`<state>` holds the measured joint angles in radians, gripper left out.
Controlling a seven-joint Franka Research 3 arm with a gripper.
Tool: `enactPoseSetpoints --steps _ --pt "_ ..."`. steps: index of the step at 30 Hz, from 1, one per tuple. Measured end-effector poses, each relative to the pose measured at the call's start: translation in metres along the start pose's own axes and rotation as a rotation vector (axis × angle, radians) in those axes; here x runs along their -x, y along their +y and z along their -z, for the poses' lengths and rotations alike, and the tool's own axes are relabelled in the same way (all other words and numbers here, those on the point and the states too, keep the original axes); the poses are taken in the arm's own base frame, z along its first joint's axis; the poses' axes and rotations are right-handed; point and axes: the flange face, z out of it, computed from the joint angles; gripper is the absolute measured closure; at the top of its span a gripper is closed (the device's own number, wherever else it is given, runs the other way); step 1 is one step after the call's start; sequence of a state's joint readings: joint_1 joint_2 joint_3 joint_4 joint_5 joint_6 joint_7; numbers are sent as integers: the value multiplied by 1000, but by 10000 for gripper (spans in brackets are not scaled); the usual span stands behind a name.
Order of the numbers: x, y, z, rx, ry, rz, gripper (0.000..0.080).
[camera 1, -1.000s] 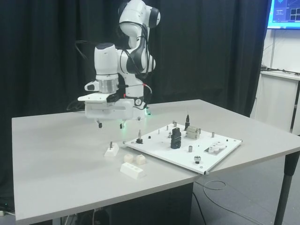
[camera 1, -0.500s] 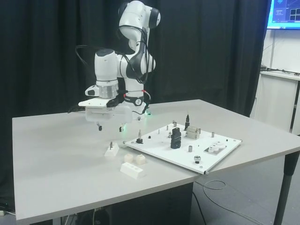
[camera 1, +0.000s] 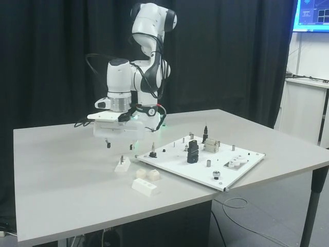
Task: Pick square peg 1.
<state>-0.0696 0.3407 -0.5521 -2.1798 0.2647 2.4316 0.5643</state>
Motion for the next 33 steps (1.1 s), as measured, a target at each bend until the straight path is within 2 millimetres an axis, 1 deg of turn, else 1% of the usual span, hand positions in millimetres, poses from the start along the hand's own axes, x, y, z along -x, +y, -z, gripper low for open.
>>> enactPoseSetpoints --steps 12,23,33 --pt "3 -6 -16 -11 25 -13 3" --pt "1 -8 -34 -20 42 -48 3" --pt "-3 -14 -45 -16 53 -53 3"
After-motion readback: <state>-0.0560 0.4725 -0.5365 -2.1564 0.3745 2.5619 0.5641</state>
